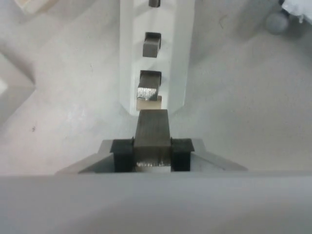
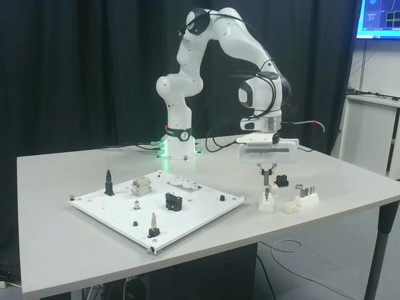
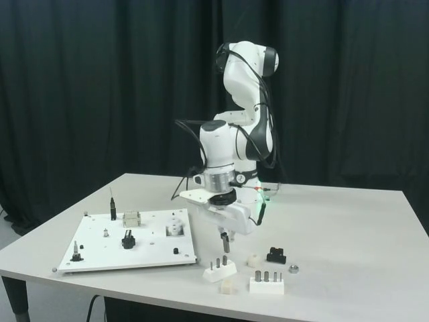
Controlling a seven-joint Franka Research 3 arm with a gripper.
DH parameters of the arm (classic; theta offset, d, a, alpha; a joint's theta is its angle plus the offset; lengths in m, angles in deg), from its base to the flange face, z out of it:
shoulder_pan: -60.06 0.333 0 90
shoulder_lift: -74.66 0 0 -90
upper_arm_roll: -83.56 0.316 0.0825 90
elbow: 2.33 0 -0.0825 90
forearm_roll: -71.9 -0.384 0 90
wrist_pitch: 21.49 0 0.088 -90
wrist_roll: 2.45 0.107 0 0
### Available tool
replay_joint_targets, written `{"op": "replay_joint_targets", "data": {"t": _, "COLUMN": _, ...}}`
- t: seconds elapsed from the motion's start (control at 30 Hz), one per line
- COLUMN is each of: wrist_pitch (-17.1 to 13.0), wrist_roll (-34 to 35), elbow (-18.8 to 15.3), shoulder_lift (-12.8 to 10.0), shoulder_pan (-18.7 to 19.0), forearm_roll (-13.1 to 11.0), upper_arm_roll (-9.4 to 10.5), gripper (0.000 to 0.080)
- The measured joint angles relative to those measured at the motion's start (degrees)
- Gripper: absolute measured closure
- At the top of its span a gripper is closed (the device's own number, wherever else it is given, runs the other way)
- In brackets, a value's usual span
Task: Insert square peg 4.
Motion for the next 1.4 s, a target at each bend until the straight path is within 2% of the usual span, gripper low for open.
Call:
{"op": "replay_joint_targets", "data": {"t": 0.33, "wrist_pitch": 1.03, "wrist_roll": 0.00, "elbow": 0.46, "shoulder_lift": 0.42, "shoulder_pan": 0.02, "forearm_roll": 0.01, "upper_arm_roll": -0.29, "gripper": 0.0650}}
{"op": "replay_joint_targets", "data": {"t": 1.4, "wrist_pitch": 1.07, "wrist_roll": 0.80, "elbow": 0.82, "shoulder_lift": 0.42, "shoulder_pan": 0.16, "forearm_roll": 0.01, "upper_arm_roll": -0.29, "gripper": 0.0650}}
